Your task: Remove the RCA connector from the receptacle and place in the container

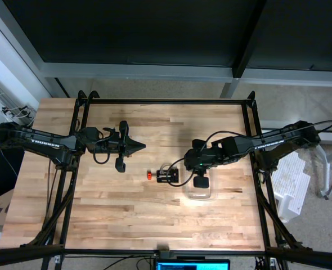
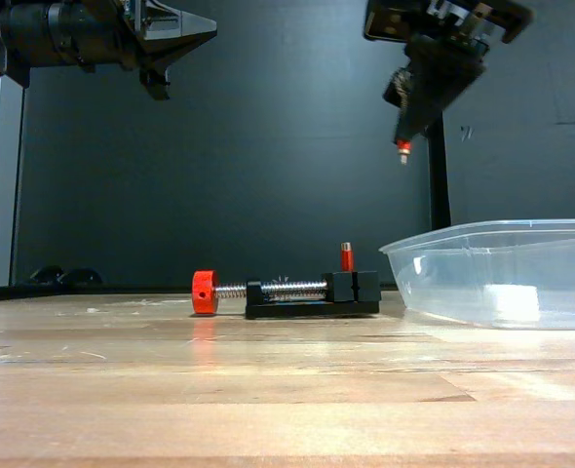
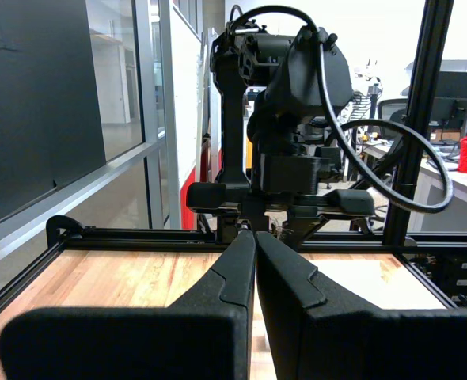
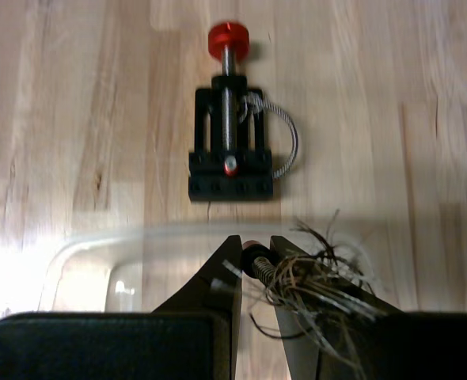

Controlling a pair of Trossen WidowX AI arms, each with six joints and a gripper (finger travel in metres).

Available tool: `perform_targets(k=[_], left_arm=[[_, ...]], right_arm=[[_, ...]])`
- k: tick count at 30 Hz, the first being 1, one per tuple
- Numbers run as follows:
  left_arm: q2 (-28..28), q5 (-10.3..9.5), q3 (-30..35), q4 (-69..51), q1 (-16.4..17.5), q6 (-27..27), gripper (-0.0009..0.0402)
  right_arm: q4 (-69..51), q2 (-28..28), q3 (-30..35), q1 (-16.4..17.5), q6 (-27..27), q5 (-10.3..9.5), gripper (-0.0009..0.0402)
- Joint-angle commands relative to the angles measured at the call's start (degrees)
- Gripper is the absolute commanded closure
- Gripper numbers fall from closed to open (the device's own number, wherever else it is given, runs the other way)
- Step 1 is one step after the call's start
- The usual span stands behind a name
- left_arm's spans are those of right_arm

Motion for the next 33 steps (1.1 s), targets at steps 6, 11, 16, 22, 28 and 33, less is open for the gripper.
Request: perform_targets(k=[6, 11, 16, 22, 28, 33], left_arm=[[0.0, 0.0, 0.0, 0.0, 0.0, 0.0, 0.0393], [0.0, 0.0, 0.0, 0.0, 0.0, 0.0, 0.0393], [0.0, 0.0, 0.0, 0.0, 0.0, 0.0, 0.0393], [0.0, 0.0, 0.0, 0.0, 0.0, 0.0, 0.0393], [0.0, 0.0, 0.0, 0.0, 0.0, 0.0, 0.0393], [0.0, 0.0, 0.0, 0.0, 0.0, 0.0, 0.0393]], right_arm=[[-0.1, -5.5, -8.2, 0.2, 2.4, 0.02, 0.0389], [-0.2, -7.2, -11.8, 0.2, 3.5, 0.02, 0.0389], [-1.5, -7.2, -14.1, 0.4, 3.6, -0.02, 0.0381], [-1.7, -7.2, -15.4, 0.5, 4.5, 0.0, 0.0335], [-1.6, -7.2, -15.4, 0.6, 4.5, 0.0, 0.0284], [-1.5, -7.2, -15.4, 0.6, 4.5, 0.0, 0.0256]])
